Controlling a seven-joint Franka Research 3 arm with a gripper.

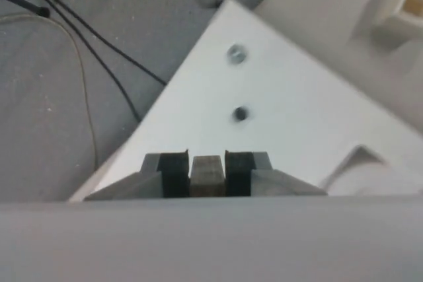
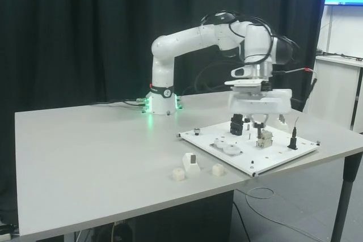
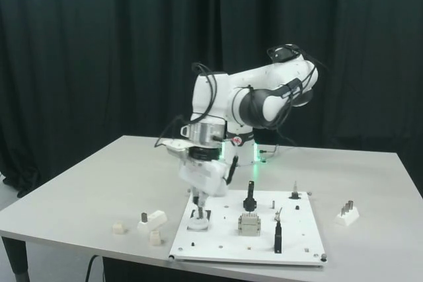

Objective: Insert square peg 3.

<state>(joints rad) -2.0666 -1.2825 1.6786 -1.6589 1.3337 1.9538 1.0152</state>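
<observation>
From my wrist, I see my gripper (image 1: 207,175) closed on the peg (image 1: 207,176): my two black fingers (image 1: 174,173) press its two sides, with no gap left. The peg stands between them with its long axis running along my fingers, its free end pointing down and away from the wrist toward the white board (image 1: 277,110). I count two screws (image 1: 236,53) in the board below me, and a white block (image 1: 396,6) with a square hole lies off on the far part. Two black cables (image 1: 86,44) run over the grey table (image 1: 66,97) beside the board's edge.

In the first room view my arm (image 2: 198,41) reaches from its base (image 2: 161,103), which glows green, out over the board. My gripper hangs above the board's middle, fingers pointing straight down, so the peg is upright; the peg itself is too small here to make out surely. Near the table's front edge, off the board, I count three small white blocks (image 2: 193,165).

In the second room view my gripper is low over the board's left part, just above a round white part (image 3: 197,222). Three small white blocks (image 3: 151,219) lie left of the board, and one small white holder (image 3: 347,214) with pegs stands well apart on the right.
</observation>
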